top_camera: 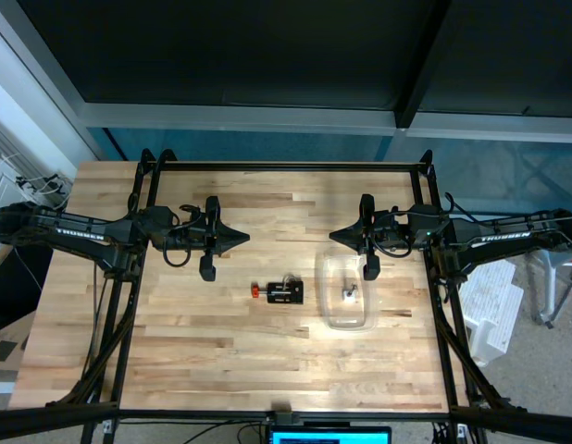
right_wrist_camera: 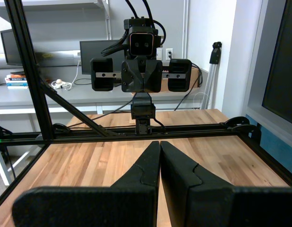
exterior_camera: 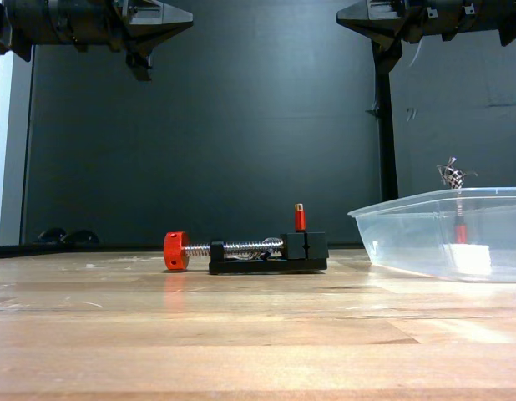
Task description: Pick the rca connector and install on the hub
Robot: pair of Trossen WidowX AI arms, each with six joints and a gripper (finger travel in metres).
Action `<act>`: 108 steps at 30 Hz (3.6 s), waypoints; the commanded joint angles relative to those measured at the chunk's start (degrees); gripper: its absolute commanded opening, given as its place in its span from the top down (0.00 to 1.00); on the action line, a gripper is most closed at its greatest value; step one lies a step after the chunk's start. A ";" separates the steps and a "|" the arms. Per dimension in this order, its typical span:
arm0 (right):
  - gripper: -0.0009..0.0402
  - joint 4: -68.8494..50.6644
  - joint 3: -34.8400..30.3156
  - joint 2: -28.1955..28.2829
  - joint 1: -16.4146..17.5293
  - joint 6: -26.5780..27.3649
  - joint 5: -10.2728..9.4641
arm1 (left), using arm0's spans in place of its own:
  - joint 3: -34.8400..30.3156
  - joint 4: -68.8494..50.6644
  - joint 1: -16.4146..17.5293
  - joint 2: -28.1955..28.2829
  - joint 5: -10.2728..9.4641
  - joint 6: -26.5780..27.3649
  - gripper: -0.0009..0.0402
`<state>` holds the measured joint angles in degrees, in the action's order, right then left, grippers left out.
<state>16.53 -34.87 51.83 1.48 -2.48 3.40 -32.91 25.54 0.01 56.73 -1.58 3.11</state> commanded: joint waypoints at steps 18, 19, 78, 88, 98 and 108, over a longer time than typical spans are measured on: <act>0.98 0.00 -0.02 0.02 0.04 -0.26 -0.04 | -0.02 0.02 -0.02 0.00 0.02 -0.02 0.98; 0.98 -0.02 -0.02 0.00 0.07 -0.31 -0.04 | -0.02 0.02 -0.02 0.00 0.02 -0.02 0.98; 0.98 -73.72 -20.76 12.61 9.79 -7.78 -2.34 | -0.02 0.02 -0.02 0.00 0.02 -0.02 0.98; 0.88 -73.85 -20.76 16.72 10.14 -7.76 -2.25 | -0.02 0.02 0.00 0.00 0.02 -0.02 0.98; 0.65 -73.70 -20.76 21.66 11.02 -7.76 -1.31 | -0.02 0.02 0.00 0.00 0.02 -0.02 0.98; 0.56 -71.28 -20.70 26.73 12.55 -8.17 -1.25 | -0.02 0.02 -0.02 0.00 0.02 -0.02 0.98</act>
<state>-55.09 -55.61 78.13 13.89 -10.41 2.13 -32.93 25.56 -0.01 56.71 -1.56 3.11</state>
